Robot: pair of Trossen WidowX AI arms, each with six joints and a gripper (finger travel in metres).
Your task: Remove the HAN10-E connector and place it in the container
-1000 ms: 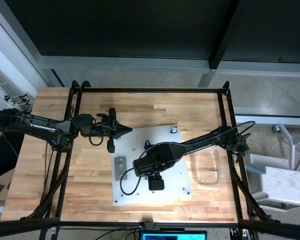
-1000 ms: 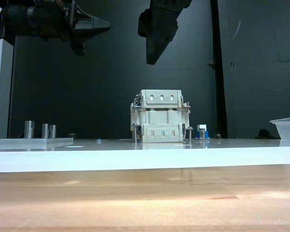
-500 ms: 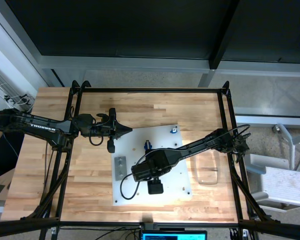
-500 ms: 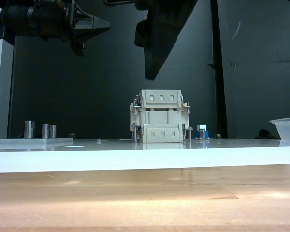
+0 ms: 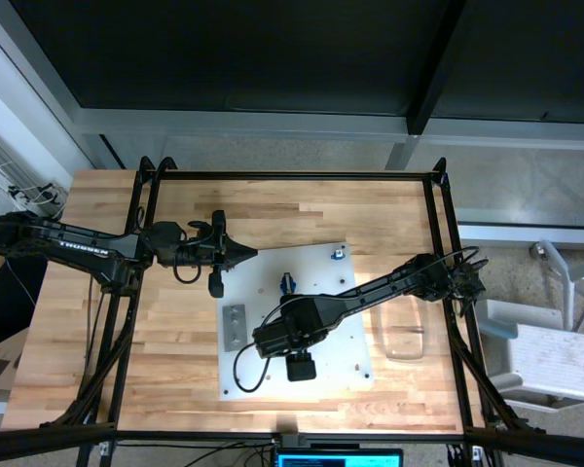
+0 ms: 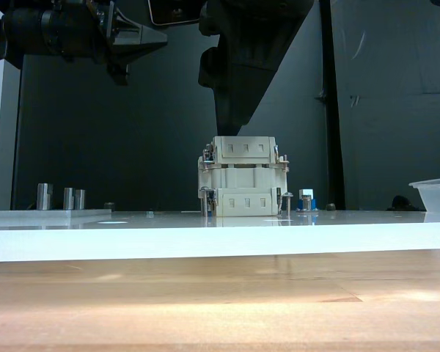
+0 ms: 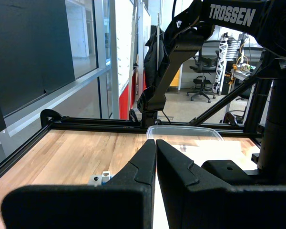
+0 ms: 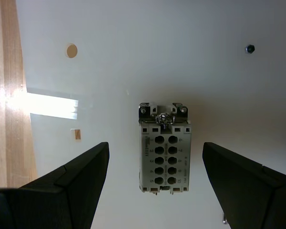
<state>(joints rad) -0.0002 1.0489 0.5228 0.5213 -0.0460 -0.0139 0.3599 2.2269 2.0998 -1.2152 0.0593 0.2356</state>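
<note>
Nearest me, on the white board (image 5: 355, 365) by the bench's near edge, the HAN10-E connector (image 8: 163, 149) stands about mid-board. It is a beige-grey block with two rows of five dark pin holes and a metal screw and clamp at one end. From the side it shows two stacked tiers flanked by metal screws. My right gripper (image 8: 155, 143) hangs just above it, spread wide, one finger on each side and clear of it. The clear container (image 5: 405, 329) lies beside the board's right edge. Farther back, the left gripper (image 7: 156, 149) hovers high beyond the board's far edge, fingers pressed together.
</note>
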